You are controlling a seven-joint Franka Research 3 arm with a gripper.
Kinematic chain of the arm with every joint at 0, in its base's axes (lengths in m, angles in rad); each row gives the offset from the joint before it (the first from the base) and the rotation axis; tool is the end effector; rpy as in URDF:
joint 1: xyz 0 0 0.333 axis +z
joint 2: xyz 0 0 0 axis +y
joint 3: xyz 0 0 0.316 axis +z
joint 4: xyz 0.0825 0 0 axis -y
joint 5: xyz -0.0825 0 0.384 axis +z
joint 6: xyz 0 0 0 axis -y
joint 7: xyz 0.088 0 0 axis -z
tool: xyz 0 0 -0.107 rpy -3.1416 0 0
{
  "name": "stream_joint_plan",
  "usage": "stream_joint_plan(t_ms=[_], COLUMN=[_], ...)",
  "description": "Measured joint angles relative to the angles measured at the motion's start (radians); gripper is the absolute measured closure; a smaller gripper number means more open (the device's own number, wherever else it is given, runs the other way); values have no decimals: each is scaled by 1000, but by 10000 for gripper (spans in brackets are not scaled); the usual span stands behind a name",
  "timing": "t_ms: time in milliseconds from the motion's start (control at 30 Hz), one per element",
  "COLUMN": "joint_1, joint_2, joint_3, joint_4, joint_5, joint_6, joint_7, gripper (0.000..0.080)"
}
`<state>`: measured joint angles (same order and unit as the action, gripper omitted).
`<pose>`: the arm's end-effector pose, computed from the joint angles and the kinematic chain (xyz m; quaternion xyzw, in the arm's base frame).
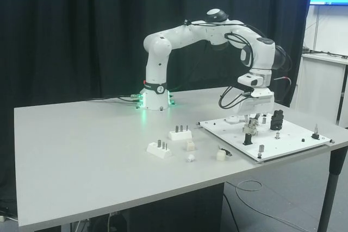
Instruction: Insert waterproof.
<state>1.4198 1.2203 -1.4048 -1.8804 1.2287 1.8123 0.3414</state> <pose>0.5832 0.1772 0.2467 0.9351 -0.3534 -0.0075 0.0235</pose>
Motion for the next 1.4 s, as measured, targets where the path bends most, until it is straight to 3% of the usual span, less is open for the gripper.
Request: stream_joint_plan(t_ms=[667,1400], joint_1=[0,13], joint_2=[-2,3], joint_3=[-2,1], joint_4=[-1,-4], joint_5=[21,-9], joint_6=[-13,22], joint_7=[-30,-59], gripper=[493,493])
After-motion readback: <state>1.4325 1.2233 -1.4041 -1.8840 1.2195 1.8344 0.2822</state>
